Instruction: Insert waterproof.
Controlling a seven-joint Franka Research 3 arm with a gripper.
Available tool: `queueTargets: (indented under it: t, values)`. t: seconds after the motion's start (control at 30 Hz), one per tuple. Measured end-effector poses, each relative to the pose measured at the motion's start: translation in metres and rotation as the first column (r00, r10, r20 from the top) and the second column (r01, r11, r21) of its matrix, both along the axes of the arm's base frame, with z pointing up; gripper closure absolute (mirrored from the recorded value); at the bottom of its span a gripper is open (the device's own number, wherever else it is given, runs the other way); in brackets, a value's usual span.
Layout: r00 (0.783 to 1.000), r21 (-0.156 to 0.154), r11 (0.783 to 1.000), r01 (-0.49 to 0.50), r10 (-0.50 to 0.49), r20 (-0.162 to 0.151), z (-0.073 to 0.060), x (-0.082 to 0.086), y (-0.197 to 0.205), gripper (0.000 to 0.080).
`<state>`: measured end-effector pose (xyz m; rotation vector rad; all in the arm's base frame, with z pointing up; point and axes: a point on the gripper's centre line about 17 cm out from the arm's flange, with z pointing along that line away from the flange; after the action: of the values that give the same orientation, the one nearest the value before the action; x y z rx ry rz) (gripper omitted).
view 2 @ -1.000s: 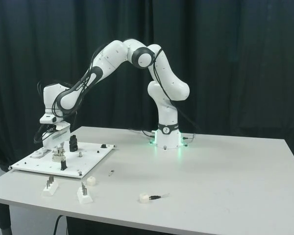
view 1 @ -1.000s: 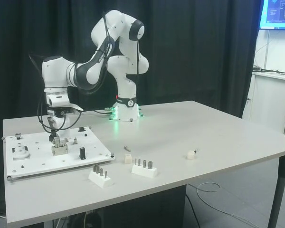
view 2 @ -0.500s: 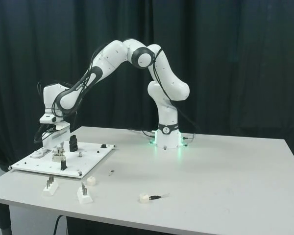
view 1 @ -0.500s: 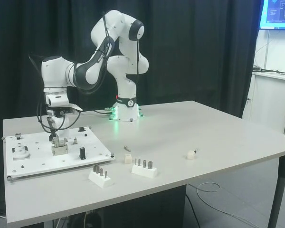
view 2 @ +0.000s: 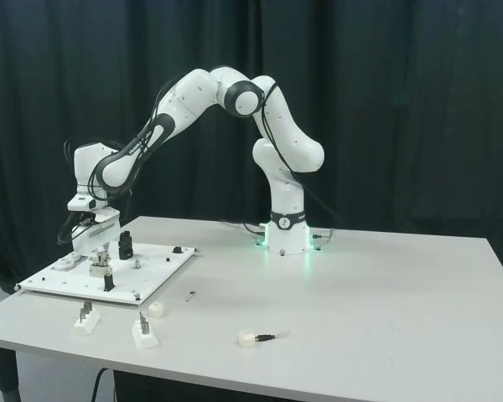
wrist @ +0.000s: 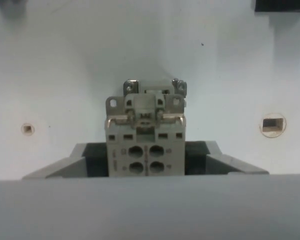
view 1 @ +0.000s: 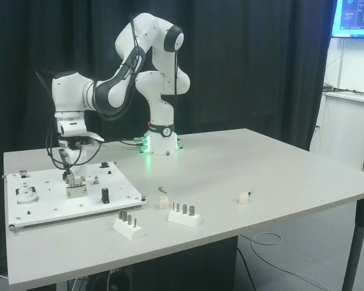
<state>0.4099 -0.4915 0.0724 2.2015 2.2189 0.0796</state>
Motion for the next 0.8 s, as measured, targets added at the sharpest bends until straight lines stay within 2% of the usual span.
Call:
queueTargets:
  t: [0.8]
  values:
    - [1.0, 0.004, 1.0, 0.004, -0.004, 0.011, 0.0002, 0.0052, 0.0026, 0.0491]
